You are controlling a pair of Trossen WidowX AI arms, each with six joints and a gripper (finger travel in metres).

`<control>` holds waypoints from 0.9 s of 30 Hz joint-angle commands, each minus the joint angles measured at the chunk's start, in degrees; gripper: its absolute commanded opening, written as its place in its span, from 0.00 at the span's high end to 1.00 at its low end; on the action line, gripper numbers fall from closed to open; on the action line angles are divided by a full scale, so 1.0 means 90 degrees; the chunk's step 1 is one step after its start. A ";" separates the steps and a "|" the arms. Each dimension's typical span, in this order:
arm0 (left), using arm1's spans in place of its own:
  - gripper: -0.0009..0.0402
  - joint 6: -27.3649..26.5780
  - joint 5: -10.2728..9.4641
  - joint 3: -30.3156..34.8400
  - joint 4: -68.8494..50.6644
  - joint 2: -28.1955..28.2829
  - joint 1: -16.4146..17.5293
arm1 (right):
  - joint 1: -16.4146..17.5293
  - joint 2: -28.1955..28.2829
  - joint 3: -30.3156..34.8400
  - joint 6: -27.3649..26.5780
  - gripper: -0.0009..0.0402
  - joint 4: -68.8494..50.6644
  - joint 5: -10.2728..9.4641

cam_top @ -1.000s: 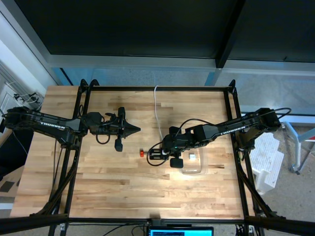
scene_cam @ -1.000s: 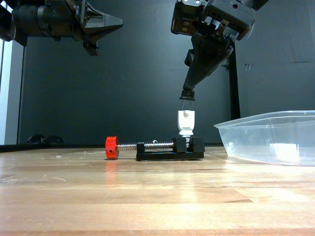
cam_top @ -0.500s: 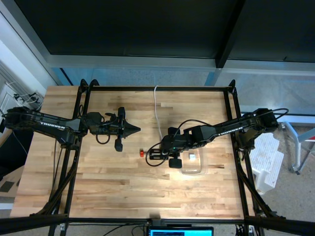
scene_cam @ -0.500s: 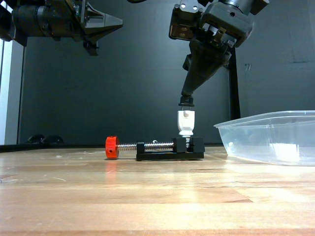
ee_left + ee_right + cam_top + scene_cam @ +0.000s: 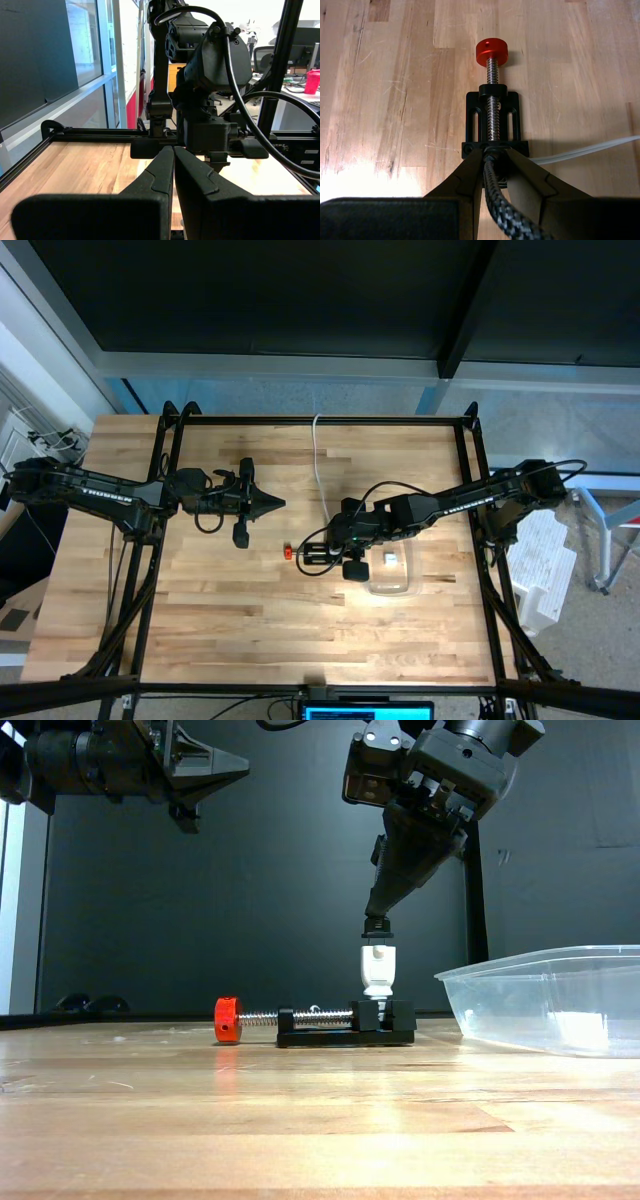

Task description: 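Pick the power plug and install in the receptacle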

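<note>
The tiny black power plug [image 5: 377, 927] sits pressed down on top of the white receptacle [image 5: 377, 970], with no prongs showing. My right gripper [image 5: 377, 919] points straight down and is shut on the power plug. The receptacle stands upright in a small black vise [image 5: 345, 1021] with an orange-red knob [image 5: 227, 1020]. In the right wrist view the fingers [image 5: 467, 175] pinch together over the vise [image 5: 492, 122], and a black braided cord [image 5: 495, 200] runs up between them. My left gripper [image 5: 278, 503] hangs shut in the air, far left of the vise.
A clear plastic tray [image 5: 560, 1005] stands just right of the vise and holds a small white block [image 5: 391, 559]. The receptacle's thin white cable [image 5: 320, 465] runs to the table's far edge. A black frame [image 5: 320, 420] borders the wooden table.
My right gripper has come down with the power plug. Its prongs, visible above the receptacle a second ago, have gone into it. The left arm has not moved.
</note>
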 commanded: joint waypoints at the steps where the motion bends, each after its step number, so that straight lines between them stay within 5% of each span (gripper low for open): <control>1: 0.98 0.0000 0.0002 0.0002 0.0002 0.0000 0.0002 | -0.0015 0.0029 -0.0199 0.0010 0.98 0.0095 0.0056; 27: 0.98 0.0000 0.0002 0.0002 0.0002 0.0000 0.0002 | -0.0083 -0.0029 -0.0770 -0.0015 0.98 0.0692 0.0039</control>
